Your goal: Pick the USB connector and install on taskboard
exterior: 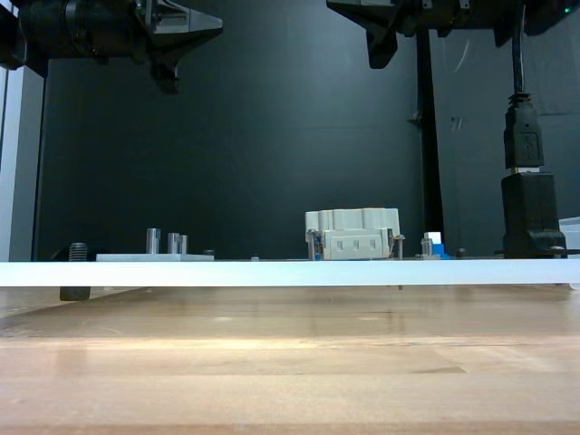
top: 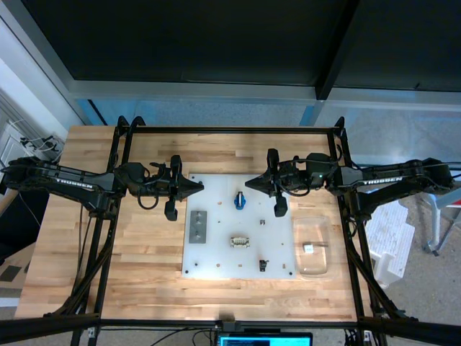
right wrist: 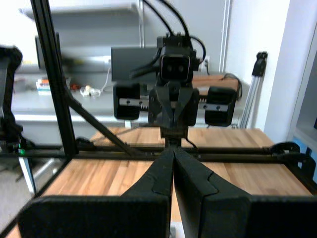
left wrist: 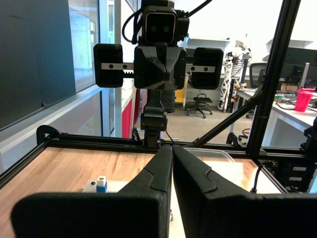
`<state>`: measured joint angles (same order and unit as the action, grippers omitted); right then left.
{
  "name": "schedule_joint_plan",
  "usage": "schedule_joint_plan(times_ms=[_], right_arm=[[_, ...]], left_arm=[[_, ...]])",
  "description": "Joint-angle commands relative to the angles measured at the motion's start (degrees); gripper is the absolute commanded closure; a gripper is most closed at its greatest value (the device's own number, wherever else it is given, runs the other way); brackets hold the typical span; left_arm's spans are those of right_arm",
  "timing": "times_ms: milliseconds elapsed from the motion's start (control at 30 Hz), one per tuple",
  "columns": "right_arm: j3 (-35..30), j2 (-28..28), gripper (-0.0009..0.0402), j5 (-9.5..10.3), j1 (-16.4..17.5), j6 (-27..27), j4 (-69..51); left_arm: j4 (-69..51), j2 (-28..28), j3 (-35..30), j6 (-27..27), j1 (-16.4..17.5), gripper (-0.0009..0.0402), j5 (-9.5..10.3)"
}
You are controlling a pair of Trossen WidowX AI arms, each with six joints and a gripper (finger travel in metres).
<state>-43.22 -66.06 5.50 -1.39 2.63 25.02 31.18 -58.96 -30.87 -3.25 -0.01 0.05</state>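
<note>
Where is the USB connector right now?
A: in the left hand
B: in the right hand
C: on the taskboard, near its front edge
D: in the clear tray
C: the USB connector stands on the taskboard near its front edge. The left hand and right hand hang shut and empty above the board's far side, and the tray holds only a small white piece.

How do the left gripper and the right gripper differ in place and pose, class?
The left gripper points rightward over the taskboard's far-left corner; the right gripper points leftward over its far edge, near the blue part. Both are shut, empty and raised well above the board.
</note>
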Motion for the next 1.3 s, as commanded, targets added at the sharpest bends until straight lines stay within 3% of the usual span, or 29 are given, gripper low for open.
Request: schedule_joint_plan(times_ms=[33,200,300,633,1300], right_arm=[[1.25,-0.02,0.0393,-2.84,0.02,0.94,0.98],[1.75,-0.02,0.0393,-2.93,0.17,-0.35,1.03],[1.99,-0.02,0.0393,-4.26,0.26,-0.15,1.01],[3.37,-0.02,0.0393,-5.62,0.31,-0.11,1.75],[4.63,-0.02,0.0393,-5.51,0.26,-0.24,3.19]], left_arm=[[0.0,0.0,-0.02,0.02,0.02,0.0393,0.0],[0.0,-0.02,0.0,0.02,0.0,0.0393,0.0],[0.0,0.0,-0.02,0.02,0.0,0.0393,0.0],[0.0,0.0,0.0,0.02,0.0,0.0393,0.0],[0.0,0.0,-0.02,0.02,0.0,0.0393,0.0]])
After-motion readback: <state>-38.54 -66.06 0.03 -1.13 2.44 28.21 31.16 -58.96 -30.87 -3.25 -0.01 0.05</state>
